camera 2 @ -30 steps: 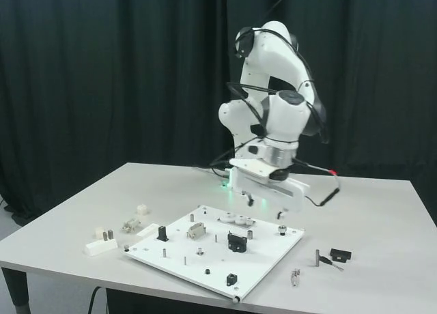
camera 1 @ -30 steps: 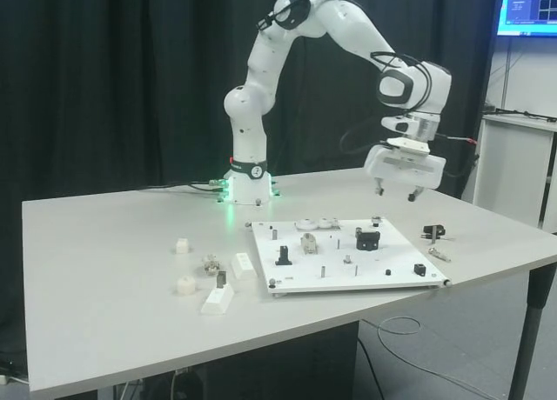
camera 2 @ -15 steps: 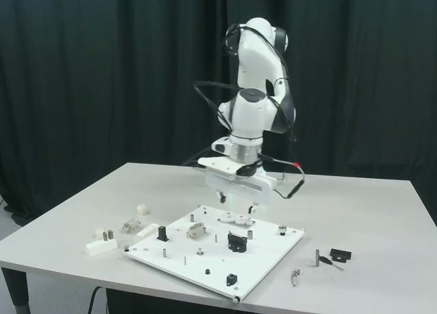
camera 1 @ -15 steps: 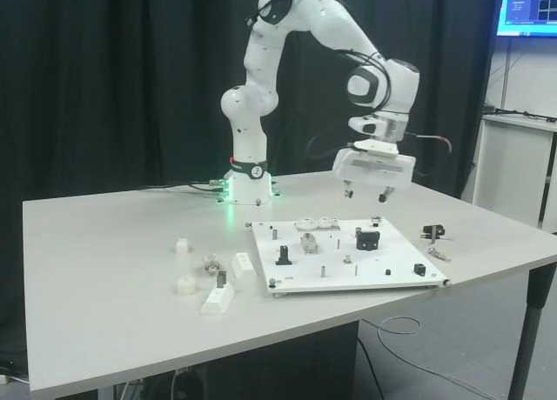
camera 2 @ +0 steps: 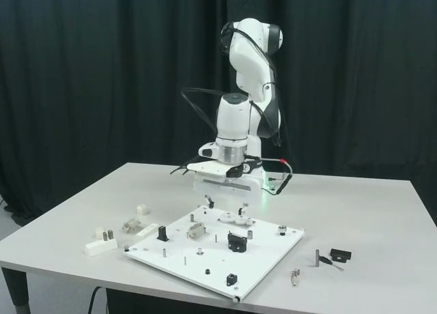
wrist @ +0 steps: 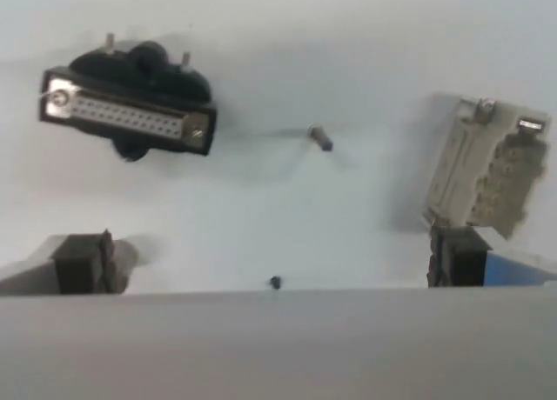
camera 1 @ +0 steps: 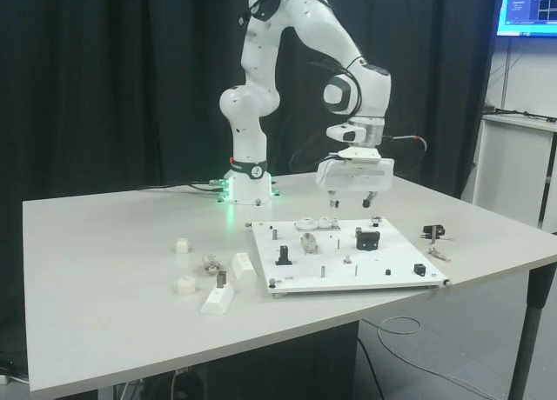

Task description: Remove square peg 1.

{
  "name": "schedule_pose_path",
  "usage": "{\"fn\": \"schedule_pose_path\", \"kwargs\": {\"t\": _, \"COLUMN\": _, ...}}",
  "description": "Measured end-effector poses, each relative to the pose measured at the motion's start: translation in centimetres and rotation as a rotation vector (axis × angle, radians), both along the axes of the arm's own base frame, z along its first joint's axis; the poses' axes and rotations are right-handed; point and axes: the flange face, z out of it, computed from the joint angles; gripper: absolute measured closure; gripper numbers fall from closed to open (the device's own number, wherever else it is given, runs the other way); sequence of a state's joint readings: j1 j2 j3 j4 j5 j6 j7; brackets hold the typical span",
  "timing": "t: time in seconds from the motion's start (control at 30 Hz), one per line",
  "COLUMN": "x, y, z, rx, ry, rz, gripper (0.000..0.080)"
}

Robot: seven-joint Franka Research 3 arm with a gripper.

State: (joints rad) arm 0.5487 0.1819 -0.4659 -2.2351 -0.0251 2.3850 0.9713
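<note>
A white board (camera 1: 392, 246) (camera 2: 266, 256) lies on the grey table with several small upright pegs on it. In the wrist view one thin grey peg (wrist: 320, 138) stands between a black multi-pin connector (wrist: 130, 113) and a grey connector block (wrist: 487, 170). The room views show that peg (camera 1: 338, 240) (camera 2: 216, 237) only as a small pin. I cannot tell which peg is square peg 1. My gripper (camera 1: 349, 203) (camera 2: 225, 207) (wrist: 270, 261) hangs open above the board's back edge, over two white round parts (camera 1: 315, 223) (camera 2: 235, 220). It holds nothing.
On the board also stand a black bracket (camera 1: 284, 256) (camera 2: 162, 233) and a small black block (camera 1: 419, 270) (camera 2: 231, 280). Loose white blocks (camera 1: 218, 300) (camera 2: 99, 246) lie on the table beside one edge of the board. Small black parts (camera 1: 432, 232) (camera 2: 340, 254) lie past the opposite edge.
The arm has swung from beyond the board's side to above its back edge and come down somewhat. The fingers have stayed open and nothing has been picked up.
</note>
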Motion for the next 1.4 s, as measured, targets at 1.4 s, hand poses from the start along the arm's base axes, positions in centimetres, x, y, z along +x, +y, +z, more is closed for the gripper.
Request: {"fn": "schedule_pose_path", "kwargs": {"t": 1.4, "x": -0.8, "y": -3.4, "z": -7.7, "rx": 0.106, "ry": -0.008, "rz": 0.335, "gripper": 0.0003}}
